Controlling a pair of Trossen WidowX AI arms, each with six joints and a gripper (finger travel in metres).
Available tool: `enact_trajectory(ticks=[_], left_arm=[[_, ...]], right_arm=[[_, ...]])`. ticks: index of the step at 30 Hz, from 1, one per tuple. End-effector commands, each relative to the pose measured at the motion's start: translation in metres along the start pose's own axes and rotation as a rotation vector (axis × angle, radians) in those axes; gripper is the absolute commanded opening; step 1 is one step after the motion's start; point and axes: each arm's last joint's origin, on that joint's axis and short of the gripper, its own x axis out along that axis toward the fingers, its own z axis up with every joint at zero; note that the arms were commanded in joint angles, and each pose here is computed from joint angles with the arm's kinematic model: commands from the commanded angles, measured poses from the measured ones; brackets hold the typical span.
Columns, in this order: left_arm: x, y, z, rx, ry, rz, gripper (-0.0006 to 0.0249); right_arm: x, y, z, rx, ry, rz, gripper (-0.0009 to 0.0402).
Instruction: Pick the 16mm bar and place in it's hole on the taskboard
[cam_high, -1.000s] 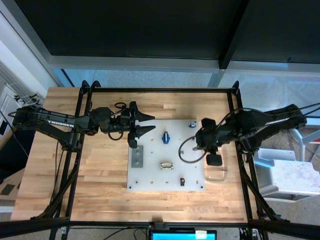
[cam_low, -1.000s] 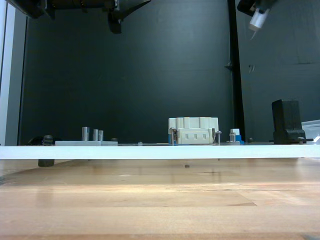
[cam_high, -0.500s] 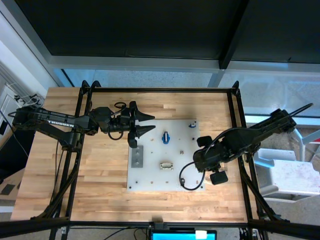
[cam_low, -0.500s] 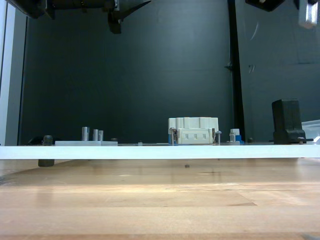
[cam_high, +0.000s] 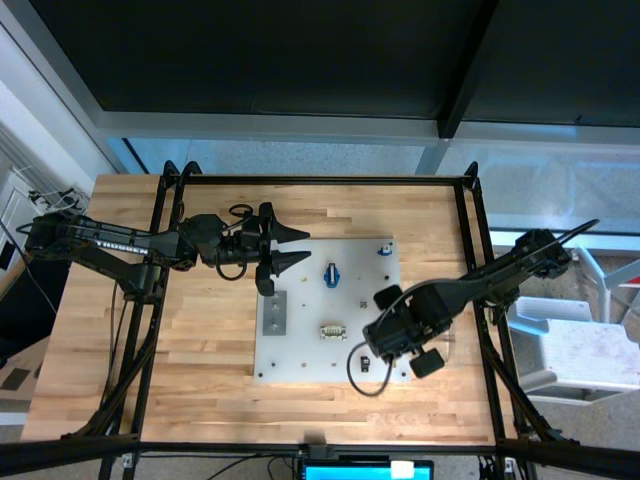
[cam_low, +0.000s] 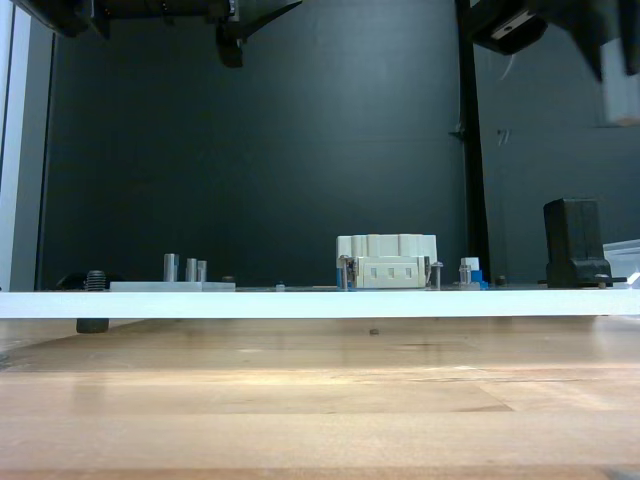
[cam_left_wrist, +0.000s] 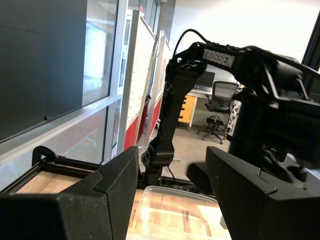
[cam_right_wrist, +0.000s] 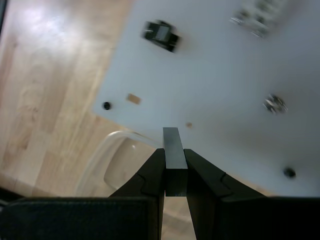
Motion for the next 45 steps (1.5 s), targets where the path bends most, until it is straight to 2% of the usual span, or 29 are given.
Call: enact_trajectory(ticks=[1,7,12,16,19,33,45], left_arm=[[0.0,0.0,0.0,0.0,0.001,0.0,0.0184],[0.0,0.0,0.0,0.0,0.0,0.0,0.0184],[0.0,0.0,0.0,0.0,0.0,0.0,0.0184],[0.0,0.0,0.0,0.0,0.0,0.0,0.0184],[0.0,0.0,0.0,0.0,0.0,0.0,0.0184],[0.0,0.0,0.0,0.0,0.0,0.0,0.0184],[0.0,0.0,0.0,0.0,0.0,0.0,0.0184]], right_arm=[[0.005,0.003,0.005,-0.09,-0.006,0.001,0.0],[0.02,0.01,0.015,-0.275,0.012,0.007,0.0],[0.028,0.016,0.019,-0.499,0.032,0.01,0.0],[0.031,0.022,0.021,-0.631,0.037,-0.005,0.0],[0.035,0.024,0.024,-0.685,0.052,-0.039,0.0],[0.054,0.044,0.03,-0.982,0.094,-0.02,0.0],[0.076,0.049,0.03,-1.047,0.102,-0.012,0.0]])
